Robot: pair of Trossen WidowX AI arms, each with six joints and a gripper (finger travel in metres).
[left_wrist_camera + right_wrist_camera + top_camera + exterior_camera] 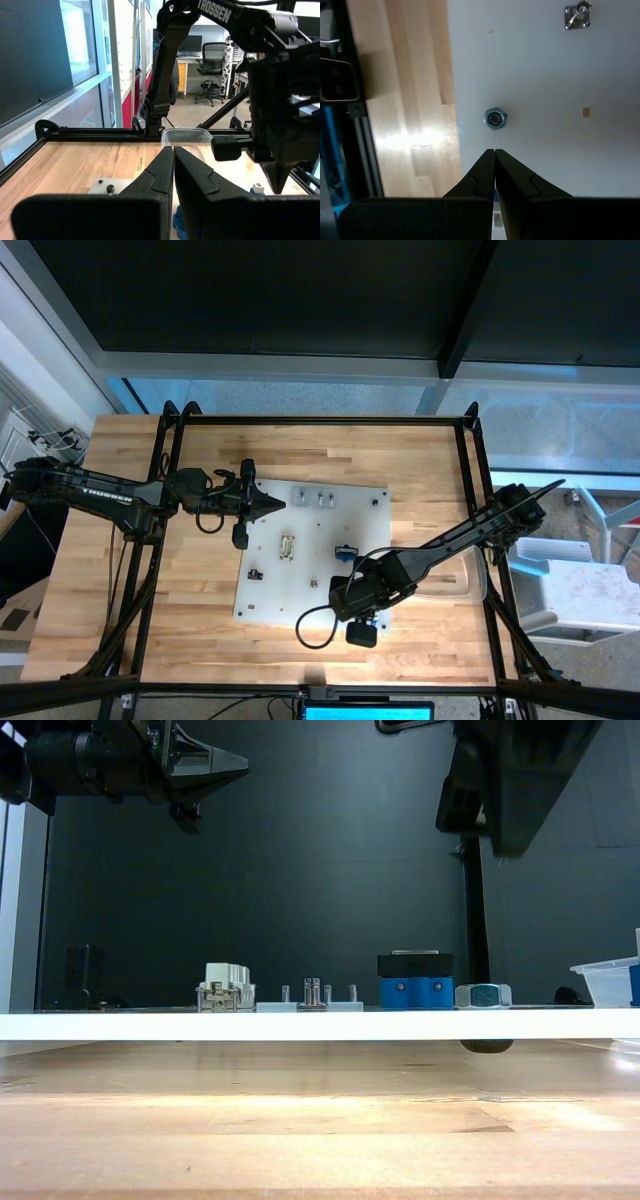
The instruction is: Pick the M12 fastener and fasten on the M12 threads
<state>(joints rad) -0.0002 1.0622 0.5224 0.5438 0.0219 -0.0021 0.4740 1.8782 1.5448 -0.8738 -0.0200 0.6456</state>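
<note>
The silver M12 nut (495,118) sits on the white board (545,60) with a dark core in its hole. In the low view the nut (483,995) rests flat on the board over the M12 threads, on its stud, and no ribs show. My right gripper (494,151) hangs well above it, pointing down, shut with nothing between the fingers. It shows in the low view as a dark mass (500,845) high over the nut. My left gripper (173,148) is shut and empty, held above the board's far left edge (283,506).
A blue-and-black part (415,982) stands just left of the nut. A clear tray (605,982) lies off the board's right edge. A pale connector (226,988) and a silver post (312,990) stand mid-board. The right arm covers the board's near right corner in the high view.
</note>
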